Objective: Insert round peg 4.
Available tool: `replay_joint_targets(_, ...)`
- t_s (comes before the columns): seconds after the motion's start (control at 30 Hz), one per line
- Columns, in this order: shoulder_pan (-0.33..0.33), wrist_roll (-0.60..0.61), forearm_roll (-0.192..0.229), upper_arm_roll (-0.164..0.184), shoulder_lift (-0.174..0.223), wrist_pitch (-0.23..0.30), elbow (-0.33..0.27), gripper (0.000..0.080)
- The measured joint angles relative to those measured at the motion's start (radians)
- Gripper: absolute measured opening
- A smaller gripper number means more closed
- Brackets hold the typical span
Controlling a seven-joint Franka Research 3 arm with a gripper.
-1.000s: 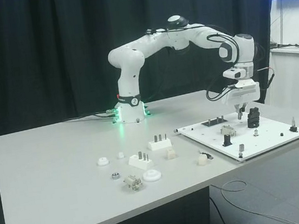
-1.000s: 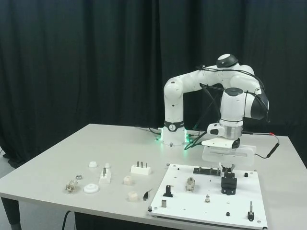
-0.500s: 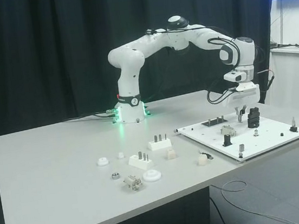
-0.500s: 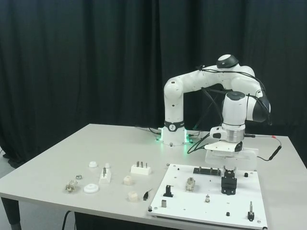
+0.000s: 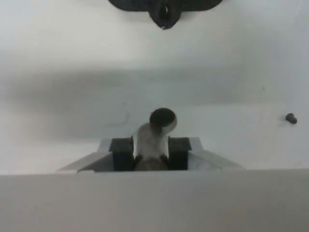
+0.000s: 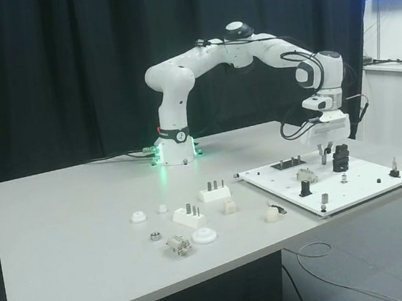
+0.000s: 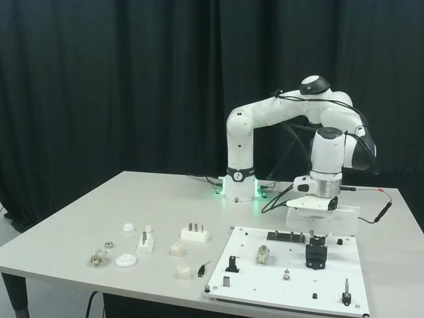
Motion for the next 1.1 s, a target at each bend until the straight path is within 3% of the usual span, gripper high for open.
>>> replay_joint_targets(0.33, 0.004, 0.005, -0.019, 0.004, 0.0, 0.023, -0.006, 0.0149)
replay_joint_targets(1.1, 0.011, 0.022, -0.019, 0.01, 0.0, 0.055, -0.013, 0.0149)
